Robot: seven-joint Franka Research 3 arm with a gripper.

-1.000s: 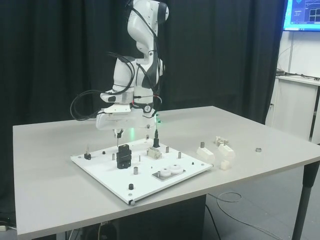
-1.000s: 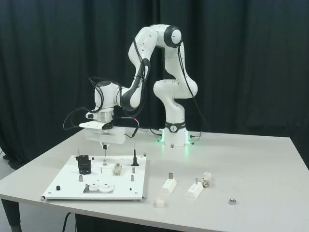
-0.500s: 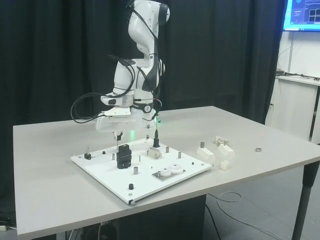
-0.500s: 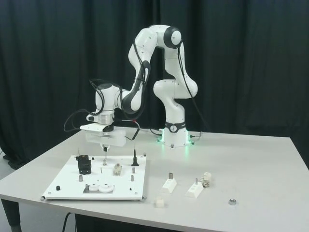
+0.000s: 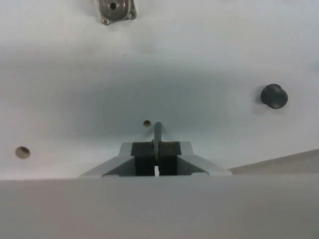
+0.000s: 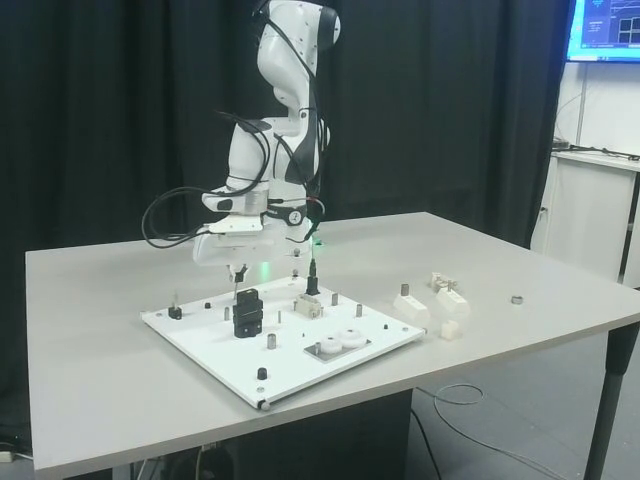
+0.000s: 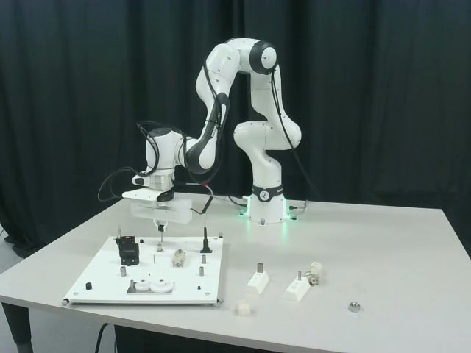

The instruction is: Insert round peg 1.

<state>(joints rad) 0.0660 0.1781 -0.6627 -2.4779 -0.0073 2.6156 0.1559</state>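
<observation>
My gripper (image 6: 238, 270) hangs over the back part of the white board (image 6: 300, 362), shut on a thin grey round peg (image 5: 157, 135) that points down. In the wrist view the peg's tip lies close beside a small hole (image 5: 146, 123) in the board, not in it. The second room view shows the gripper (image 7: 159, 222) with the peg (image 7: 159, 229) a little above the board (image 7: 103, 290), just behind a short pin. A black block (image 6: 246, 311) stands on the board in front of the gripper.
The board carries a black knob (image 5: 274, 95), a metal flange (image 5: 116, 9), a second hole (image 5: 22, 152), several pins, two white gears (image 6: 342, 342) and a tall black post (image 6: 312, 277). White blocks (image 6: 430, 308) and a small ring (image 6: 517, 298) lie on the grey table (image 6: 100, 390).
The hand has shifted slightly sideways over the board while the upper arm swung a little. The peg stays held above the board.
</observation>
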